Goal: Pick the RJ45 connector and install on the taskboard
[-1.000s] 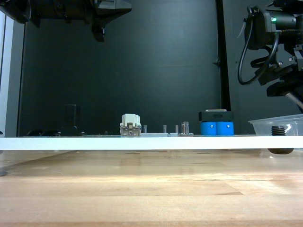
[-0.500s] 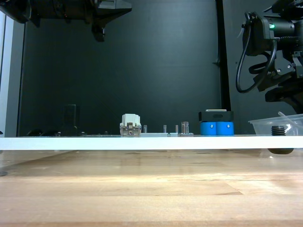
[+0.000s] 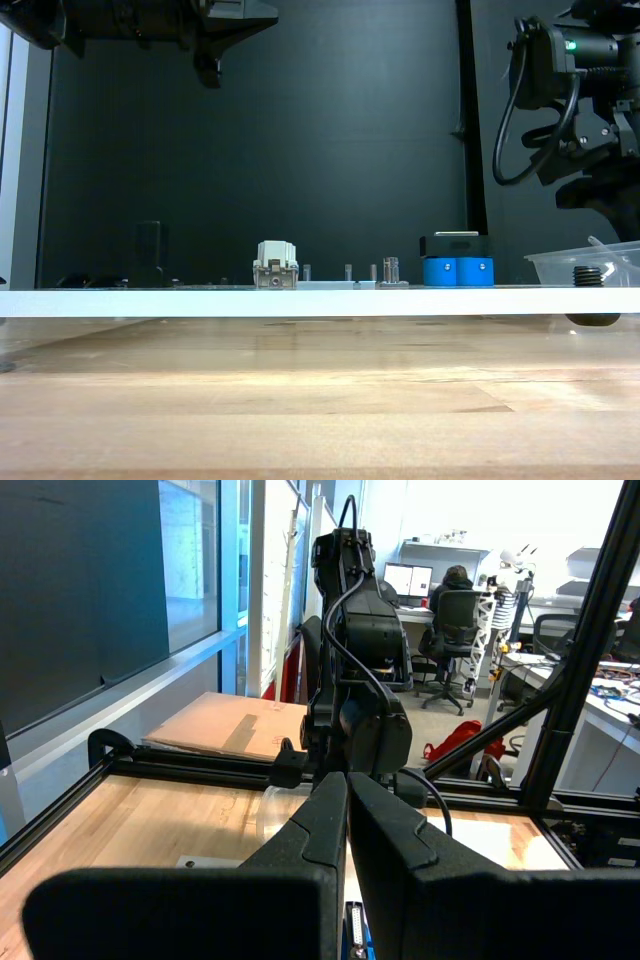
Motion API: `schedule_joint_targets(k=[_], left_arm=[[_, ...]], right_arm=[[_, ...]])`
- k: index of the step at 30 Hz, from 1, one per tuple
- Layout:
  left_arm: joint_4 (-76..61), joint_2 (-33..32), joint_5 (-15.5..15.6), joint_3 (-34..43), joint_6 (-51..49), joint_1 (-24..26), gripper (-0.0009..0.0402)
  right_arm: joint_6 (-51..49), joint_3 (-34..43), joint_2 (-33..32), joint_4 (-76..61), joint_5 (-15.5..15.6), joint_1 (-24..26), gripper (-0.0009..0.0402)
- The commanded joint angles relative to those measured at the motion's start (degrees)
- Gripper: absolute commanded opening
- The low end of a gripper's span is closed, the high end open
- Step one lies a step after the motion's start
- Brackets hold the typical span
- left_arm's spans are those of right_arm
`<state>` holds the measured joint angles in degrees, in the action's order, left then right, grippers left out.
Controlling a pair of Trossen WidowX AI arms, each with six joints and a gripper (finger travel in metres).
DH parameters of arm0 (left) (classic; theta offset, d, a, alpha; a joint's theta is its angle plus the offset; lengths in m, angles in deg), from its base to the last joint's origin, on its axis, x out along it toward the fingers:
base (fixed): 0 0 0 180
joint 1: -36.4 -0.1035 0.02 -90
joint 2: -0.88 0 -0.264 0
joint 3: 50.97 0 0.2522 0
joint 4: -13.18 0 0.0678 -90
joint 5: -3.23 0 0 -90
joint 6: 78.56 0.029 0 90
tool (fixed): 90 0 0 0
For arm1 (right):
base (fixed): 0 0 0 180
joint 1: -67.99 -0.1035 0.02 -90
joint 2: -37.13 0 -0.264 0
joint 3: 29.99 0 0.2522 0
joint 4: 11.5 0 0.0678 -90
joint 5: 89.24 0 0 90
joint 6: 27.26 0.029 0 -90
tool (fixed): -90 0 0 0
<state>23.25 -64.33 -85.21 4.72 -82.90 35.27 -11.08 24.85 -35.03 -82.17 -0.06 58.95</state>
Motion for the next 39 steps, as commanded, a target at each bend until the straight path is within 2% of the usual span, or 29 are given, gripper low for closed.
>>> schedule_joint_targets(k=[1, 7, 11, 21, 32, 39], left_arm=[[0.02, -0.02, 0.00, 0.02, 0.00, 0.00, 0.0001], [0.02, -0.02, 0.00, 0.02, 0.00, 0.00, 0.0001], [0.02, -0.02, 0.00, 0.02, 0.00, 0.00, 0.0000], [0.02, -0.02, 0.00, 0.02, 0.00, 0.00, 0.0001], [0.02, -0.02, 0.00, 0.02, 0.00, 0.00, 0.0001], [0.02, -0.02, 0.00, 0.02, 0.00, 0.00, 0.0000]], right_arm=[[0.28, 1.81, 0.07, -2.47, -2.14, -0.02, 0.0128], [0.42, 5.77, 0.24, -8.22, -2.69, -0.04, 0.0218], [1.44, 8.83, 1.49, -11.91, -2.84, -0.13, 0.0249], [2.80, 10.45, 5.99, -13.75, -4.13, -0.44, 0.0240], [2.64, 10.01, 6.05, -10.97, -4.11, -0.76, 0.0239], [2.89, 6.73, 5.70, -7.04, -3.93, -3.54, 0.0239]])
